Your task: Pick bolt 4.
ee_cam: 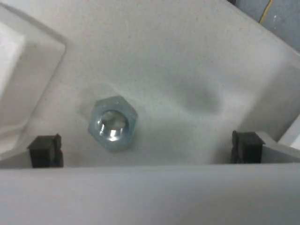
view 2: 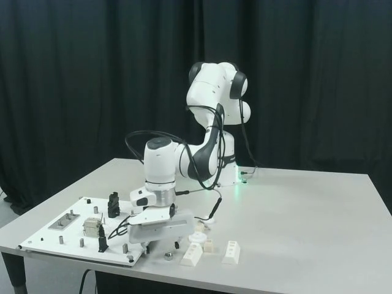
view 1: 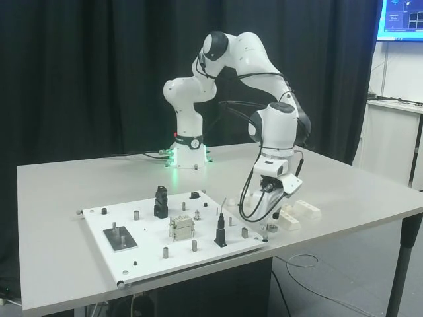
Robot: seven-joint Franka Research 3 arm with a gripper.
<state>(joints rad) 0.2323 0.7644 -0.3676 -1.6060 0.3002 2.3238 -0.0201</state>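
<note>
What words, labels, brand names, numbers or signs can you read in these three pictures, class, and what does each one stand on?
None can be read.
Screen at the upper corner of the first room view: shows marks, too small to read.
White arm: no readable brand or label.
White board with its parts: no readable marking.
Hex-headed metal part in the wrist view: no stamp visible.
Gripper: no lettering visible.

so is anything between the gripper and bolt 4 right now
Nothing visible. In the wrist view the bolt, seen head-on as a hexagon, lies on bare grey table between the open gripper fingertips, nearer one finger. The white block sits off to the side.
</note>
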